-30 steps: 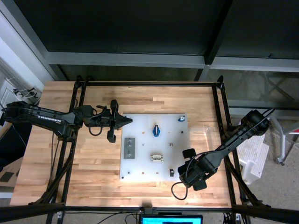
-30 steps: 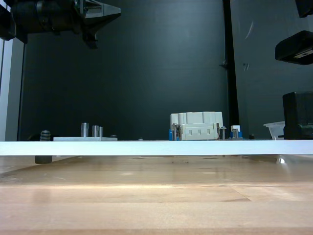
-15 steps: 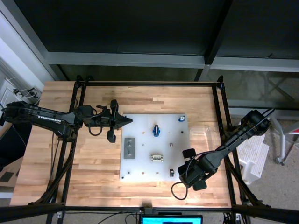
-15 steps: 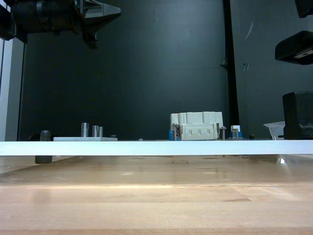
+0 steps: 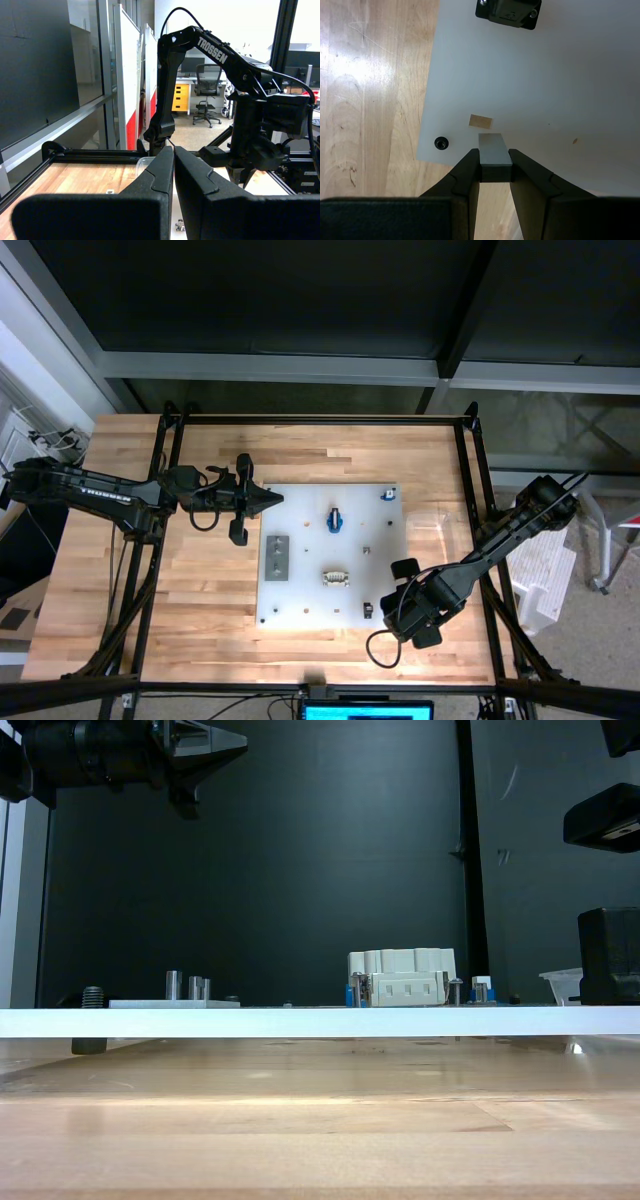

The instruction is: Pick the 16mm bar and install on taskboard

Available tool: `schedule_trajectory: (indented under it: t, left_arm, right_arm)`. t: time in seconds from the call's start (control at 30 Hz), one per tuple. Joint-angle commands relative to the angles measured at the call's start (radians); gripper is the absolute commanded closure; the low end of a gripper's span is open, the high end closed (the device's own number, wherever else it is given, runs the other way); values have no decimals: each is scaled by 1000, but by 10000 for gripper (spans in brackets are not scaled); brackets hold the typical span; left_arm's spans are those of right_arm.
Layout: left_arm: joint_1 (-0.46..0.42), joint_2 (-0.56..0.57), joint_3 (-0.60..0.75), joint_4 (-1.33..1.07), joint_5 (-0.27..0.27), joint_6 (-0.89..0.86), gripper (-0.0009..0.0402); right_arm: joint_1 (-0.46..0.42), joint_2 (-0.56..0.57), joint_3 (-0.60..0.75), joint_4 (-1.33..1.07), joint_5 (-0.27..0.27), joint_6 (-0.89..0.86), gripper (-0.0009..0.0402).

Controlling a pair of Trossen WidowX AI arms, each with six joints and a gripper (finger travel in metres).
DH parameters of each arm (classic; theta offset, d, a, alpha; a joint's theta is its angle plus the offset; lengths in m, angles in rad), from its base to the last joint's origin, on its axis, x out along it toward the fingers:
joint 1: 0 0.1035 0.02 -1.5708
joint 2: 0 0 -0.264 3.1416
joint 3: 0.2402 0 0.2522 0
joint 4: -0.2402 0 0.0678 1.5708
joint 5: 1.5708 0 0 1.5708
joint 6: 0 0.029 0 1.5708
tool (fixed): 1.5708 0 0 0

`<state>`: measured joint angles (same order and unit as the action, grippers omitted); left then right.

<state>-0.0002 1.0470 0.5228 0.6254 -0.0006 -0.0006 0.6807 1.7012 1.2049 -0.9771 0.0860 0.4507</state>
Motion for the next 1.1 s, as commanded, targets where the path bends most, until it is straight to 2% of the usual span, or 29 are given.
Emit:
schedule_trajectory:
  t: [0.03, 0.5, 1.1]
  left_arm:
    - [0, 0, 0, 0, 0, 0, 393]
    - [0, 0, 0, 0, 0, 0, 393]
    - [0, 0, 0, 0, 0, 0, 393]
  right_arm:
    - [0, 1, 0, 1, 0, 16, 384]
    - [3, 1, 0, 2, 0, 250, 384]
    - [5, 1, 0, 3, 0, 275, 384]
